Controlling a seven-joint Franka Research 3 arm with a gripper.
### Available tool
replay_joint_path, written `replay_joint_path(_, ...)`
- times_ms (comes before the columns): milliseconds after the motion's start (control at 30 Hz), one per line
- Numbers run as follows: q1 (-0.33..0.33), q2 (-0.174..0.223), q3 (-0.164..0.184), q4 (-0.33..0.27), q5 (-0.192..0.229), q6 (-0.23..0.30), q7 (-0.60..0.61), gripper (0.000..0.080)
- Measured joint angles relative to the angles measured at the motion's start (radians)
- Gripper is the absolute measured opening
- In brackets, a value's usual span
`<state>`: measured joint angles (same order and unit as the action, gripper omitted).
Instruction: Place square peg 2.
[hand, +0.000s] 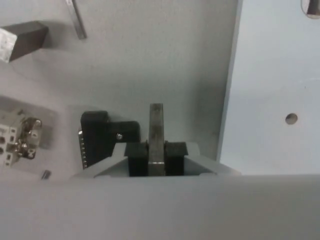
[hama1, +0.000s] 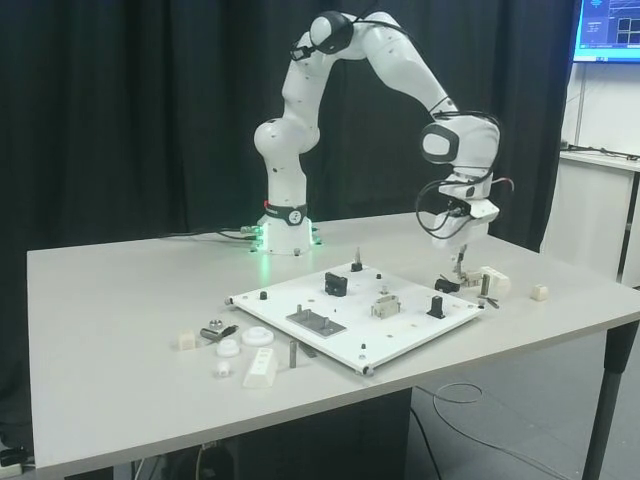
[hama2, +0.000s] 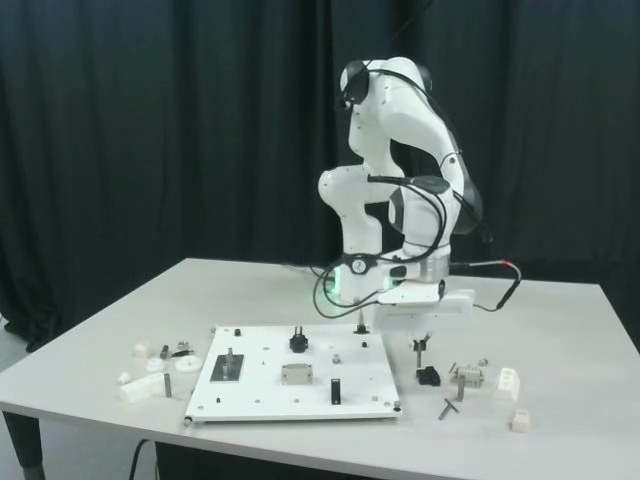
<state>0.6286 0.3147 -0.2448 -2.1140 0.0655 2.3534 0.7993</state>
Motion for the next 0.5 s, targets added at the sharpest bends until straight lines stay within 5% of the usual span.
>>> replay_joint_path(500,-0.002,0.115,0.007,0.113,0.004,-0.082,-0.021,0.0065)
